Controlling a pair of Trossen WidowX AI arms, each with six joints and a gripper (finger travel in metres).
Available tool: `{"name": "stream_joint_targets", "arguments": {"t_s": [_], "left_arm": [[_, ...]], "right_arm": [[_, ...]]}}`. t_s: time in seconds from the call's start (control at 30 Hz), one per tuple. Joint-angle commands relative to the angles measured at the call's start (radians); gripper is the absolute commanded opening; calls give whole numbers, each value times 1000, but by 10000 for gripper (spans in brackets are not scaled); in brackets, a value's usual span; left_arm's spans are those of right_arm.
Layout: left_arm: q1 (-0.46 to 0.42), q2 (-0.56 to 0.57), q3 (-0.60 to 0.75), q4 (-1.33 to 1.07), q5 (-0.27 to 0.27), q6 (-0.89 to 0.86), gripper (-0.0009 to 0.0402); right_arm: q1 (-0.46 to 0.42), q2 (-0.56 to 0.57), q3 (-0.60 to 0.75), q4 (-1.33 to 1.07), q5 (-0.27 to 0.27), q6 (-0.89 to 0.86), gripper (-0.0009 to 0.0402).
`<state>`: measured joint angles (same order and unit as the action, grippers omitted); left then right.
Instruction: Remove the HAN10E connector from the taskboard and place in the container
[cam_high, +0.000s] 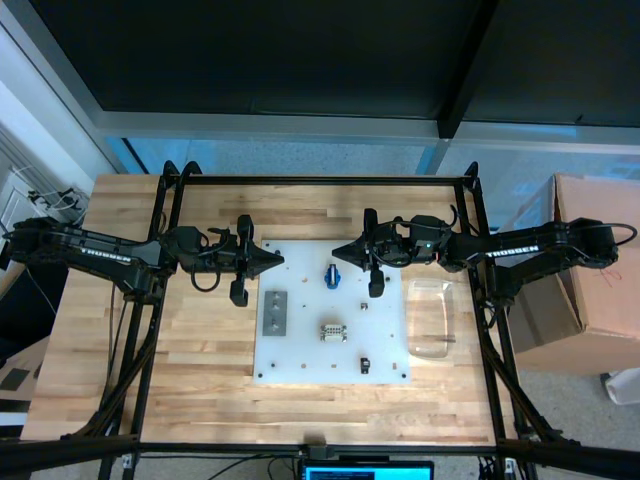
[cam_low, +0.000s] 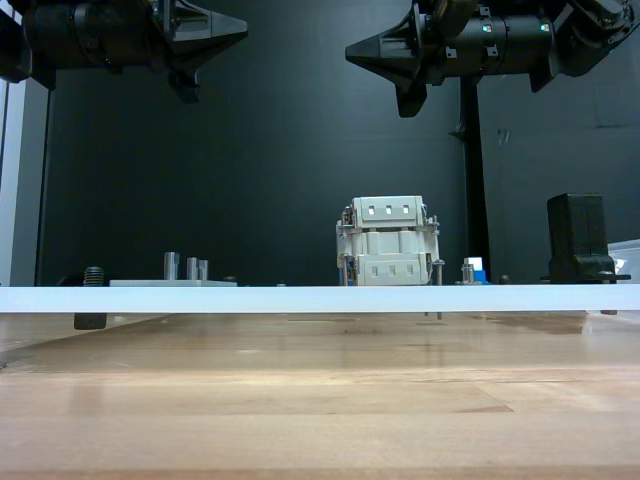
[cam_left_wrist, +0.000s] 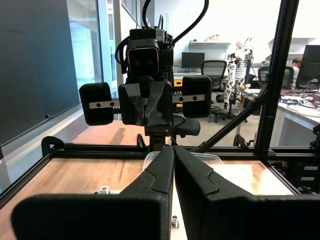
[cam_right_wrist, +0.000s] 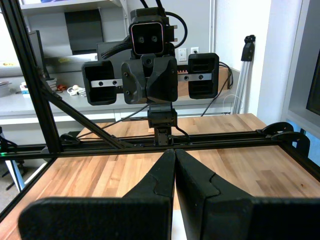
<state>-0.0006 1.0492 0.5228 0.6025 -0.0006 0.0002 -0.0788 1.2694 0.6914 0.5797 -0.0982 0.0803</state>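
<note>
Beige-grey boxy HAN10E connector, seated upright on white taskboard, untouched; black left gripper and black right gripper hover above, fingers closed, empty; approach pending: open, descend, grasp, then clear plastic container

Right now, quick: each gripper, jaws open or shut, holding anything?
Left gripper: jaws shut, empty, raised over the far-left corner of the taskboard.
Right gripper: jaws shut, empty, raised over the taskboard's far edge.
HAN10E connector: in its seat, not held.

table bare wood, smooth; taskboard smooth plastic; container clear glossy plastic; block matt metal
</note>
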Motion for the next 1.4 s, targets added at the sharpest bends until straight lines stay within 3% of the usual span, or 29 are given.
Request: {"name": "stream_joint_targets", "arguments": {"t_s": [0.03, 0.73, 1.13, 1.4], "left_arm": [[1, 0, 0, 0, 0, 0, 0], [0, 0, 0, 0, 0, 0, 0], [1, 0, 0, 0, 0, 0, 0], [0, 0, 0, 0, 0, 0, 0]], "right_arm": [[1, 0, 0, 0, 0, 0, 0], [3, -10, 0, -35, -1, 19, 0], [77, -100, 137, -537, 3, 53, 0], [210, -73, 357, -1040, 157, 77, 0]]}}
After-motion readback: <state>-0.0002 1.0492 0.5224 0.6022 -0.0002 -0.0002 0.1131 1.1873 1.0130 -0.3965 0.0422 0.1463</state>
